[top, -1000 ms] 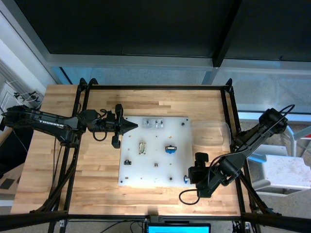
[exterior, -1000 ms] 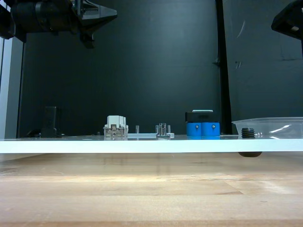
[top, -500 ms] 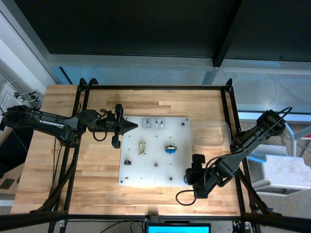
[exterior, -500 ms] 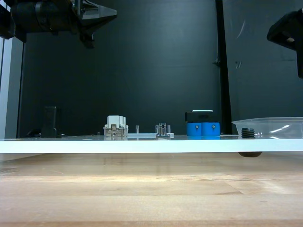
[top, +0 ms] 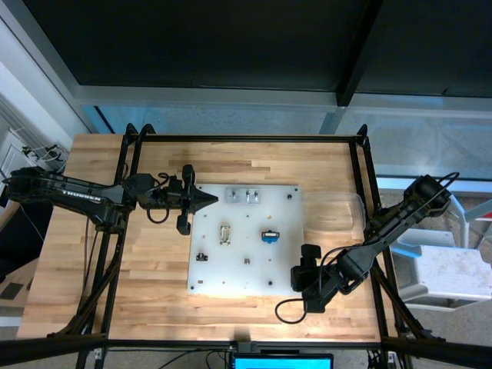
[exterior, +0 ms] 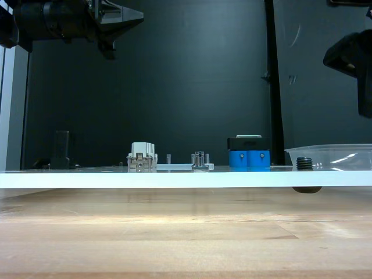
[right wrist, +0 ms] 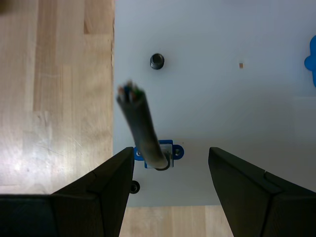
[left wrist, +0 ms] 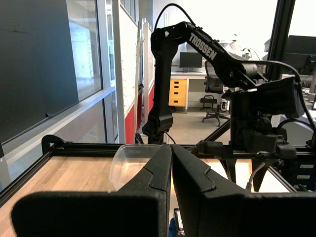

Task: Remove the rj45 connector and place it in the container

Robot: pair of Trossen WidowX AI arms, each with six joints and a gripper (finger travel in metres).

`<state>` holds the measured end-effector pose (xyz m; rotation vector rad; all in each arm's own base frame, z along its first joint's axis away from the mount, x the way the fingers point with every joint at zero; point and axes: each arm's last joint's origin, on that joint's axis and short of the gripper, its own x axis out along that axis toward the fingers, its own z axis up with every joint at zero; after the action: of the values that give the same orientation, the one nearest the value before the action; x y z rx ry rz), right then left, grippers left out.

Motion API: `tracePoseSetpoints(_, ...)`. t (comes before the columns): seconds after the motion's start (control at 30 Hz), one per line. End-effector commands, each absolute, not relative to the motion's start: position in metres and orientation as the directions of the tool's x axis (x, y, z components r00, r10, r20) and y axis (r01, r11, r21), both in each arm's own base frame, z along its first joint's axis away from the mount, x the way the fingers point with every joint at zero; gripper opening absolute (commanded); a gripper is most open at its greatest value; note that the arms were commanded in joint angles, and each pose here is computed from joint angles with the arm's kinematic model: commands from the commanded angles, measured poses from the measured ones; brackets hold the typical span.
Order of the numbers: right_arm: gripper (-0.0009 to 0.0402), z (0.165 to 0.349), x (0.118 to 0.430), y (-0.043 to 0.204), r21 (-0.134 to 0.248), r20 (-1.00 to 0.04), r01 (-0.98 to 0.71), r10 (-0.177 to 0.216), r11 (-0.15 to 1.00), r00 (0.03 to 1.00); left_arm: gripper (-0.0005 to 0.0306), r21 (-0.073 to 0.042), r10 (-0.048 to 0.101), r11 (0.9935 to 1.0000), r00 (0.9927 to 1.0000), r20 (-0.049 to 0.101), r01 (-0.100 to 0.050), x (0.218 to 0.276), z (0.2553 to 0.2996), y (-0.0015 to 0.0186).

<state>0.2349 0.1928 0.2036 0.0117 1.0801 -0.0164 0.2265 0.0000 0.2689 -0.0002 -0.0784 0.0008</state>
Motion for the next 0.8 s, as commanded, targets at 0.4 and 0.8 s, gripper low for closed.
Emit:
tracePoseSetpoints(0.4, 0.0210, 0.2001, 0.2365, 0.1890, -0.011, -0.881, 0.009, -0.014, 1.000, 0.473, 0.0000, 0.000, 0.000, 1.00000, 0.99687, 0.079, 0.000, 0.2265, 0.2691, 0.0000)
tracePoseSetpoints(0.8, 0.0191, 0.1973, 0.2373, 0.1867, -0.011, -0.880, 0.014, -0.017, 1.000, 0.474, 0.0000, 0.000, 0.000, 1.00000, 0.99687, 0.079, 0.000, 0.2265, 0.2691, 0.0000)
